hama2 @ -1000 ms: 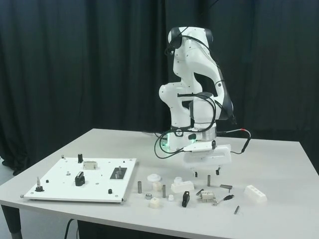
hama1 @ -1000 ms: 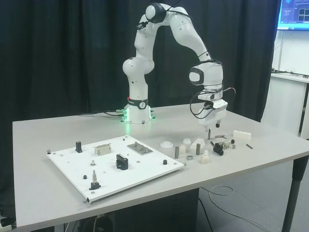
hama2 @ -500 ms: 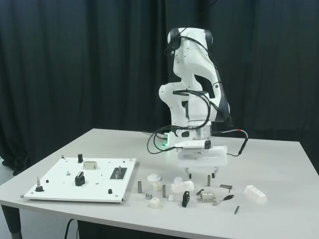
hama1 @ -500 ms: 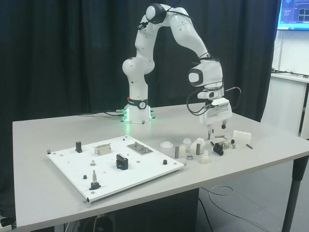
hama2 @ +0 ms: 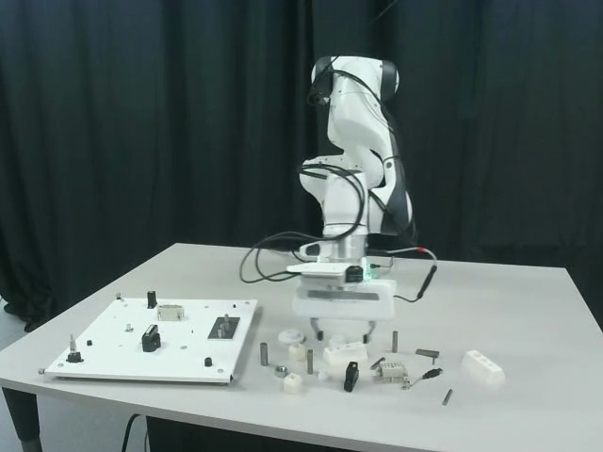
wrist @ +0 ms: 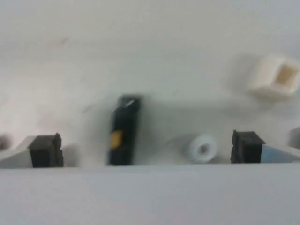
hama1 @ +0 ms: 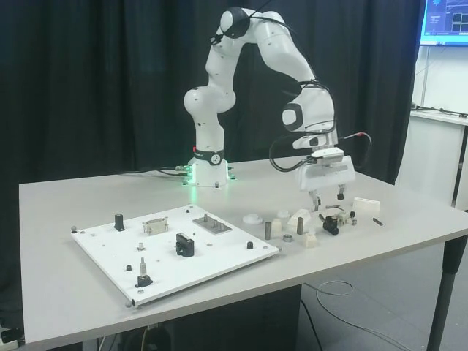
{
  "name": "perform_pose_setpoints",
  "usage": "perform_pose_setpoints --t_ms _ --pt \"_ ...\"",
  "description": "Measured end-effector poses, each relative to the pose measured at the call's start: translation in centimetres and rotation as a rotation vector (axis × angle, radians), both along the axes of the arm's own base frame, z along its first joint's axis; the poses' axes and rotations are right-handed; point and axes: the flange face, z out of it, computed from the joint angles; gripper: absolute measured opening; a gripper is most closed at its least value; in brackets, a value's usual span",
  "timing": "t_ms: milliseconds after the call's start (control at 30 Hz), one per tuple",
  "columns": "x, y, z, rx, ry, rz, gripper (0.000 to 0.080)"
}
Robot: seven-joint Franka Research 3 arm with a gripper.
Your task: Remove Ethernet.
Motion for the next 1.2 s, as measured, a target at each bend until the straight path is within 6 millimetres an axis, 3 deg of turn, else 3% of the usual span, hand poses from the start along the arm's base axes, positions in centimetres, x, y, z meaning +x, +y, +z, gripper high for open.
perform_pose_setpoints --t_ms 600,1200 --pt "5.4 -10.8 2.8 -0.046 -0.091 -0.156 0.08" --pt "7.9 -23.2 5.7 -0.14 -0.161 -0.25 0.08"
